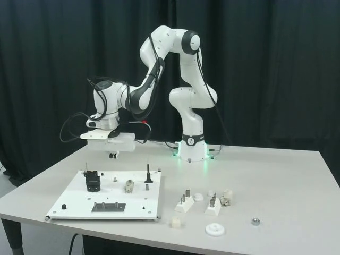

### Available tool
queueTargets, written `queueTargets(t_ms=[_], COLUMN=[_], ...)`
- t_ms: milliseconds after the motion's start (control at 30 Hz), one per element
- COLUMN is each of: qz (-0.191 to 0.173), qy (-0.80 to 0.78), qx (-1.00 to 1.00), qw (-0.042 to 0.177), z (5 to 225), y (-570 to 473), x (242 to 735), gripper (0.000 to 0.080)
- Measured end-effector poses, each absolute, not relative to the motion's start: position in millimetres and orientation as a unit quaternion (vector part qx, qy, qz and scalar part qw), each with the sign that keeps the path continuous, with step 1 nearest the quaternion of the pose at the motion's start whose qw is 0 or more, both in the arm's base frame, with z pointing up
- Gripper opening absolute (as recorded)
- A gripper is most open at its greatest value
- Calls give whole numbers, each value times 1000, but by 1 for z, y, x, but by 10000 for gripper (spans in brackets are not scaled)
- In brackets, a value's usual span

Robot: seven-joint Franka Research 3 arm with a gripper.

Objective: Insert BNC.

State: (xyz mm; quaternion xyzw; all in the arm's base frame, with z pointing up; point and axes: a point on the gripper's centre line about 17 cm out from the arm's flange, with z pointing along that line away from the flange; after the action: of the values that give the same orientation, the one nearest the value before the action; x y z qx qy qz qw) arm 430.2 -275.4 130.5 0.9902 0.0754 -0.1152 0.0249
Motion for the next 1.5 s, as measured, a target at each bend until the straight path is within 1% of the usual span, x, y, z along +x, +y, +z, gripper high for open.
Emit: queueTargets(t_ms=[133,333,767,1167,1500], qz=[-108,-93,-39,-15,-5], qy=[72,62,17,8,22], qx=[991,994,999,1000,1000], qw=[18,16,10,9,15], z=[123,112,93,91,91], y=[-273,-274,-273,-265,-264], x=[423,412,402,413,422], gripper=[126,126,126,126,126])
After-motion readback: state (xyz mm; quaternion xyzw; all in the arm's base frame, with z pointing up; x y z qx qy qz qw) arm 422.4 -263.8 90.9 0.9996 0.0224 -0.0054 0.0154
